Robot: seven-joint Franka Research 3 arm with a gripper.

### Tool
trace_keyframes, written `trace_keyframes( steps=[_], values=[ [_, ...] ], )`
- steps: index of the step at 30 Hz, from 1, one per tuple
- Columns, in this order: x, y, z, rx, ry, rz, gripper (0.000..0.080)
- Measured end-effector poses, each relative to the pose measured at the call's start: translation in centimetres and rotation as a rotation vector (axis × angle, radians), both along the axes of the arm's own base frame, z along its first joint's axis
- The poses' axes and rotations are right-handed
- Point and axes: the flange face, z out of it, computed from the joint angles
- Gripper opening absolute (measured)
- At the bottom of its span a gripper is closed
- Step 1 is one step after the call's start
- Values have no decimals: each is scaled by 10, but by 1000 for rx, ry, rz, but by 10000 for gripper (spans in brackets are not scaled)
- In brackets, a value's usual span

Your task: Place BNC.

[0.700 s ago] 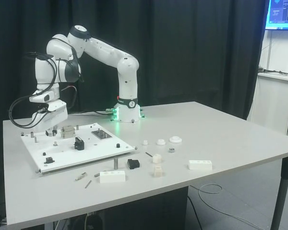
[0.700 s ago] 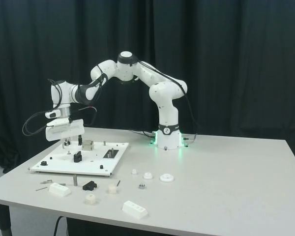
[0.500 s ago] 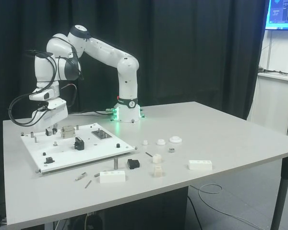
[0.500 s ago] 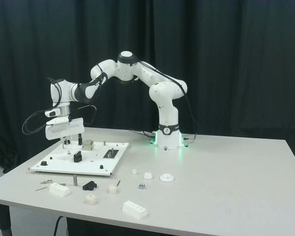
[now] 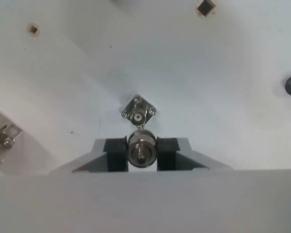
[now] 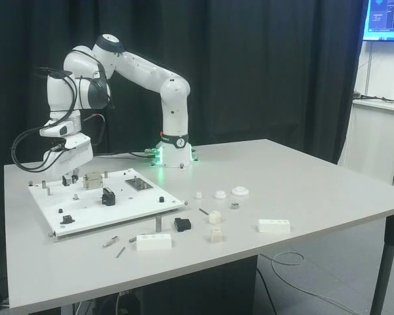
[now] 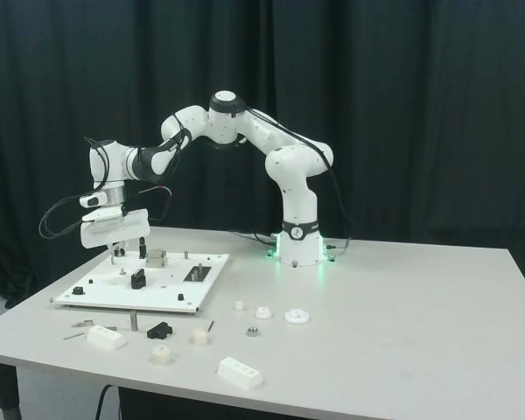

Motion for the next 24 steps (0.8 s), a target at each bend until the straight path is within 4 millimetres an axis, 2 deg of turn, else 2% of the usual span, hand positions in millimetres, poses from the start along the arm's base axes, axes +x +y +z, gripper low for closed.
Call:
trace_keyframes(
  steps=[14, 24],
  values=[
    [5, 2, 2, 21, -26, -61, 124],
    [32, 16, 8, 33, -71, -89, 124]
  ],
)
